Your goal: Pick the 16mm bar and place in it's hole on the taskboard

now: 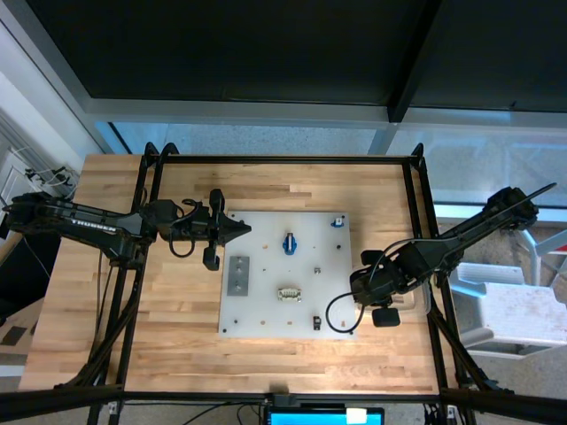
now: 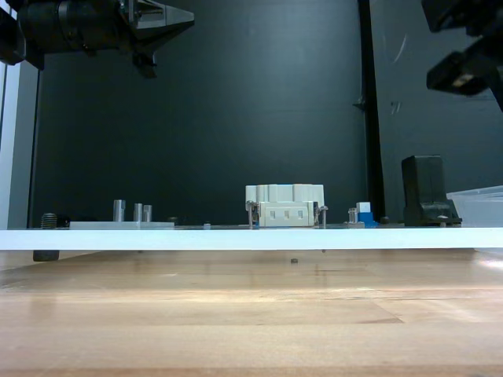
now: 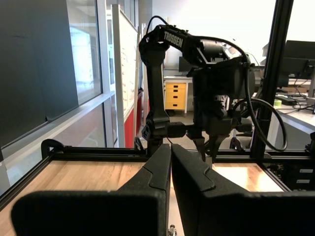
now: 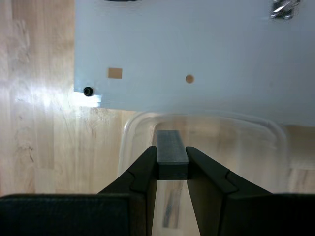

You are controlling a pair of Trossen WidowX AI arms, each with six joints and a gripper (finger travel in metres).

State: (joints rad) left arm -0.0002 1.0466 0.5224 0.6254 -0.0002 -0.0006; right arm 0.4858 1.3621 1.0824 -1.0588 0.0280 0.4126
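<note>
The 16mm bar (image 4: 172,158) is a dark grey rectangular bar, and my right gripper (image 4: 172,153) is shut on it. It hangs above a clear plastic tray (image 4: 133,129), just off the white taskboard's (image 4: 206,44) edge. From above, the right gripper (image 1: 365,285) hovers at the board's right side. A grey metal block (image 1: 239,274) with holes lies on the board's left part. My left gripper (image 1: 241,227) is shut on nothing and held high over the board's far left corner. Its fingers (image 3: 152,169) point level toward the right arm.
On the board (image 1: 266,323) stand a white connector (image 2: 284,206), a blue part (image 1: 290,243) and a black block (image 2: 424,192). Short pegs (image 2: 119,210) rise from the grey block. A black frame (image 1: 283,160) borders the wooden table.
</note>
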